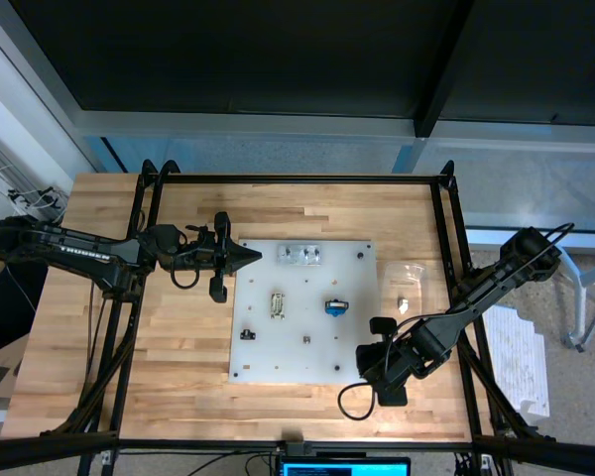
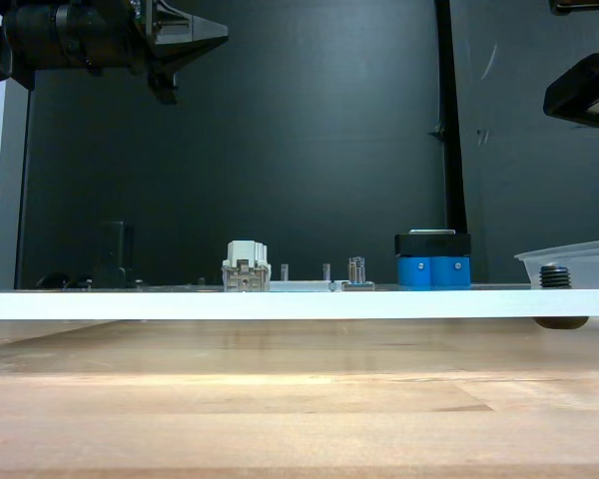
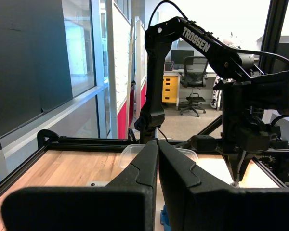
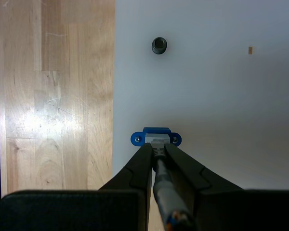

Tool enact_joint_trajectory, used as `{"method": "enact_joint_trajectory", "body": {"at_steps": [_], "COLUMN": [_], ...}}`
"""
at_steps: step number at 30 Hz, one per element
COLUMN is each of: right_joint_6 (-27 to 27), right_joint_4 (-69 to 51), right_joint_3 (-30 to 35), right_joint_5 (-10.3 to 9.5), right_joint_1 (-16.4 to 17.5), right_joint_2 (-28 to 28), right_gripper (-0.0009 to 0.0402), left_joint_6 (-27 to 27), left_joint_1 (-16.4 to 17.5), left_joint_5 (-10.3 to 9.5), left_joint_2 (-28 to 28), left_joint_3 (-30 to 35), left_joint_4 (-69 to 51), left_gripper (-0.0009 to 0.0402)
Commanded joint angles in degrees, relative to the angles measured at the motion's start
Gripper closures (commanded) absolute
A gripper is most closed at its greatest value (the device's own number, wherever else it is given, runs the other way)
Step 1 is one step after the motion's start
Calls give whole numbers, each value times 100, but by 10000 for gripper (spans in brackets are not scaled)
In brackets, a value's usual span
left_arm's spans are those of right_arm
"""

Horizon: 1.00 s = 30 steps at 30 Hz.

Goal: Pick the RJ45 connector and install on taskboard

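The RJ45 connector is clamped in the right claw, its tip set against a blue fitting near the edge of the taskboard. The left claw, fingers together, is held high over the board's far left edge.

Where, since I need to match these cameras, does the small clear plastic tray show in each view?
High view: small clear plastic tray right of the large white taskboard; left tool hovers at its far-left corner.
Low view: tray at far right.
Left wrist view: tray beyond the left tool.
Right wrist view: absent; right tool, above the taskboard, grips the pale grey RJ45 connector.
Shared landmark: taskboard.
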Motion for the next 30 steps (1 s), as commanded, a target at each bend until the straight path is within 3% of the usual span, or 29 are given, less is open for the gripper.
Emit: {"method": "enact_joint_trajectory", "body": {"at_steps": [1,7,20,30], "right_joint_6": [-4,-4,-4,-4], "right_joint_4": [-11,-17,-199,-841], "right_joint_3": [-13,44,258,610], "right_joint_5": [-57,-105,-83,28], "right_joint_1": [2,2,2,2], "right_joint_2": [20,0,-35,-256], "right_gripper": [393,380,266,218], "left_joint_6": [0,0,0,0], "left_joint_1": [0,2,0,0], "left_joint_5": [0,0,0,0], "left_joint_2": [0,0,0,0], "left_joint_3": [0,0,0,0], "left_joint_4": [0,0,0,0], "left_gripper": [393,393,393,393]}}
